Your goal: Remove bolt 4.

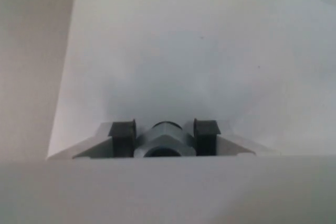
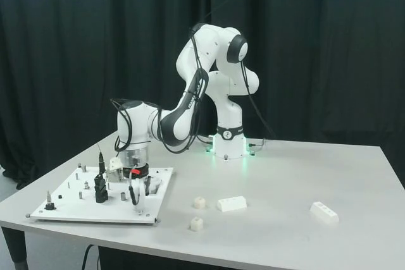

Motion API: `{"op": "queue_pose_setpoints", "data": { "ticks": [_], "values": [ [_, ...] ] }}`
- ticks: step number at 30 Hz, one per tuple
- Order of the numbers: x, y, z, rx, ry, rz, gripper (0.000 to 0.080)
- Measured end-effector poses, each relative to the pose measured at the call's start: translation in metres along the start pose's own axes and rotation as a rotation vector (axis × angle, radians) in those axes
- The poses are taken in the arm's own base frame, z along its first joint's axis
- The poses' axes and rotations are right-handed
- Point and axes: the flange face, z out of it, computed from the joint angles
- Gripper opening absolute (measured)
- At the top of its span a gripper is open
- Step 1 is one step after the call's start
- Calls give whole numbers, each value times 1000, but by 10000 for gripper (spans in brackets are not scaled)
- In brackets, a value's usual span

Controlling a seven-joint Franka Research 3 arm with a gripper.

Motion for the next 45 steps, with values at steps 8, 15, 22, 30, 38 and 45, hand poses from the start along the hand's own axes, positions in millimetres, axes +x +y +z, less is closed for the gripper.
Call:
{"op": "queue_pose_setpoints", "data": {
  "ticks": [8, 15, 22, 30, 38, 45],
  "values": [
    [-2, 0, 0, 0, 7, -207, 232],
    [-3, -1, 0, -2, 12, -407, 232],
    [-4, -1, 0, -4, 11, -653, 232],
    [-4, -1, 0, -6, 8, -859, 232],
    [-5, -1, 0, -7, 5, -1037, 232],
    [-5, -1, 0, -8, 2, -1186, 232]
  ]
}}
